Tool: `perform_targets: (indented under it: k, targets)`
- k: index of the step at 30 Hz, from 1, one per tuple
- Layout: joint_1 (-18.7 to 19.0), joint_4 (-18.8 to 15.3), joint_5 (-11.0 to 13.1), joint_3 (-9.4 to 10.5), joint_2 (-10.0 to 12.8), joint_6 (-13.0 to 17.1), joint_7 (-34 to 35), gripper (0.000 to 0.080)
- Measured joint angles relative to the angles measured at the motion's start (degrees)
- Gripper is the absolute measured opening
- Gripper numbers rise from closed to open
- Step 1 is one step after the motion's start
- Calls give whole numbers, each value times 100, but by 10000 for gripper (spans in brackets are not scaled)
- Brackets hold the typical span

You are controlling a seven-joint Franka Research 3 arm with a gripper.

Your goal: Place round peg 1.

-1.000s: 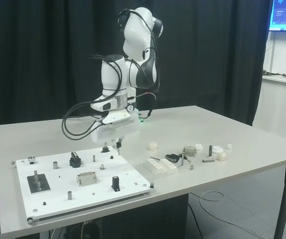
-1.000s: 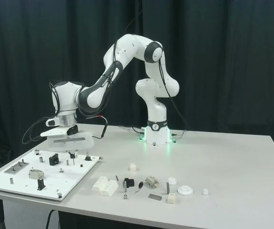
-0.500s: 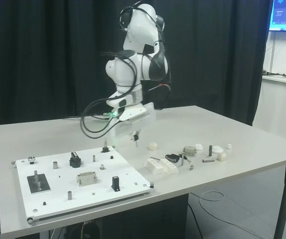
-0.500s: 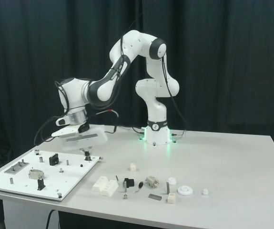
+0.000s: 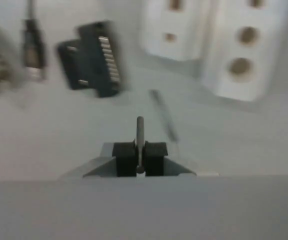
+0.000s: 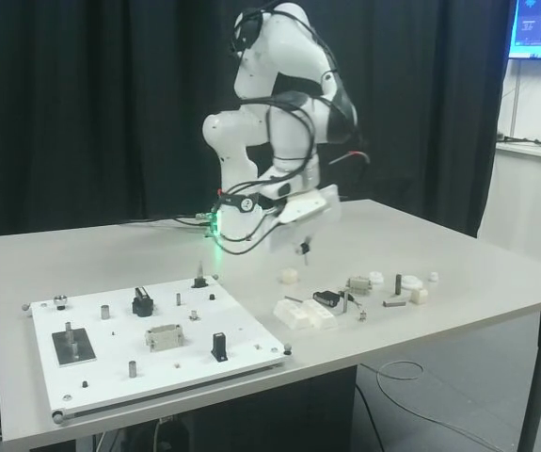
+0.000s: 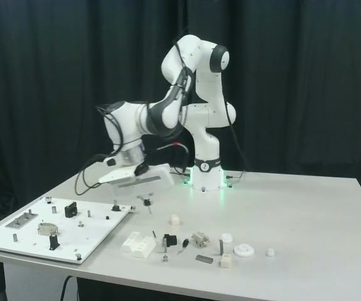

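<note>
In the wrist view my gripper [image 5: 140,159] is shut on a thin grey round peg [image 5: 140,131] that sticks out past the black fingertips [image 5: 124,159]. In the room views the gripper [image 6: 303,247] [image 7: 147,202] hangs in the air off the white assembly board [image 6: 242,350] [image 7: 98,237], above the loose parts on the grey table. Beneath it lie a black connector [image 5: 96,60] [image 6: 326,299], white blocks with round holes [image 5: 234,50] [image 6: 305,314] [image 7: 139,244] and a thin pin [image 5: 164,115].
The board carries several small pegs, a grey metal block [image 6: 71,347] and black fixtures [image 6: 218,347]. More small white and grey parts [image 6: 397,287] [image 7: 237,251] lie further along the table. The arm's base [image 7: 206,179] stands at the back.
The arm has swung away from above the board toward the loose parts beside it and risen, carrying the thin peg along.
</note>
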Motion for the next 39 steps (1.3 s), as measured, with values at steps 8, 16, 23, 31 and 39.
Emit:
perform_targets:
  k: [8, 16, 23, 31, 39]
  targets:
    - [646, -166, 6, 19, -66, 353, 821, 33]
    - [1227, -321, 0, 40, -65, 883, 1464, 33]
    - [1560, -436, -39, 43, -17, 1308, 1784, 33]
    - [1739, -474, -54, 47, 120, 1593, 2014, 33]
    - [1803, -474, -56, 85, 172, 1730, 2101, 267]
